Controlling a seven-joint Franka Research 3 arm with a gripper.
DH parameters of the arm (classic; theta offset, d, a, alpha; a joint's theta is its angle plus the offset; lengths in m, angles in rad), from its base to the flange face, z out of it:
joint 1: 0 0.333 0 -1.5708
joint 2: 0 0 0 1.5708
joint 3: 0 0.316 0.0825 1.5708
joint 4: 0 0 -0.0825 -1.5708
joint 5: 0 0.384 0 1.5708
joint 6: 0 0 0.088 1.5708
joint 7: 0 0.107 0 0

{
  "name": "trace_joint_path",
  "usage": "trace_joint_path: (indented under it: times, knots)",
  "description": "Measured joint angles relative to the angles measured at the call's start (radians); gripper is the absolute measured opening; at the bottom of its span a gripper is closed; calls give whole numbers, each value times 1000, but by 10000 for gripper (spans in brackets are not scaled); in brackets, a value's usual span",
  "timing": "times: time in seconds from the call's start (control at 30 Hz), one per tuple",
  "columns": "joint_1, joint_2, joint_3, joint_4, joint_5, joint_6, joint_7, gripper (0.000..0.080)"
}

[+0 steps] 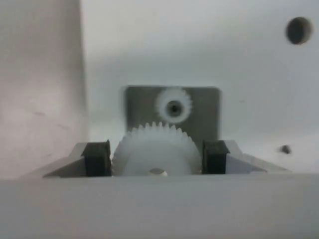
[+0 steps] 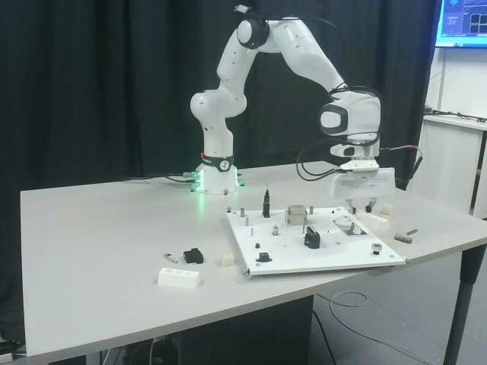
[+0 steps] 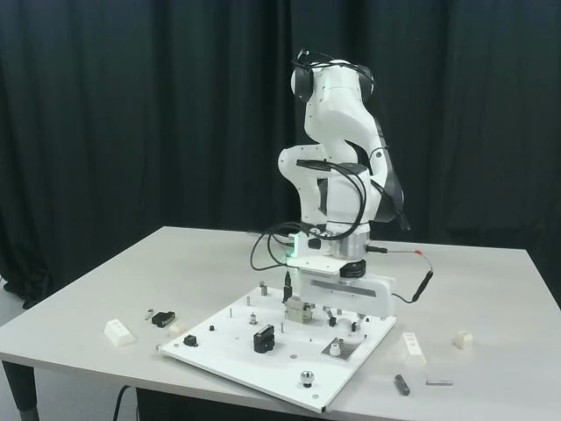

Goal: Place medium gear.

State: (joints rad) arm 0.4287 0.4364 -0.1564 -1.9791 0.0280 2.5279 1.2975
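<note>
The medium gear [image 1: 157, 152] was held clamped between the two black fingertips [image 1: 97, 158] of the pincer [image 1: 157, 160], as the wrist view showed. Just under it a grey plate [image 1: 207, 107] was seen, with a smaller white gear [image 1: 173, 105] seated on it, apart from the held one. In the first room view the pincer [image 2: 362, 204] was poised low over the white board [image 2: 304, 255], toward its 2 o'clock corner, near the grey plate [image 2: 348, 223]. The board was laid on the grey bench [image 2: 99, 236]. A white block [image 2: 179, 277] and a black part [image 2: 193, 255] lay on the bench at the board's 9 o'clock.
</note>
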Motion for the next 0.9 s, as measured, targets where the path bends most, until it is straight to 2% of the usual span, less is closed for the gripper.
trace_joint_path:
  times: [0.23,0.5,0.9]
  knots:
    - [2,20,44,26,0,15,19,395]
    - [16,77,97,86,0,38,83,395]
    - [89,185,104,207,0,39,163,395]
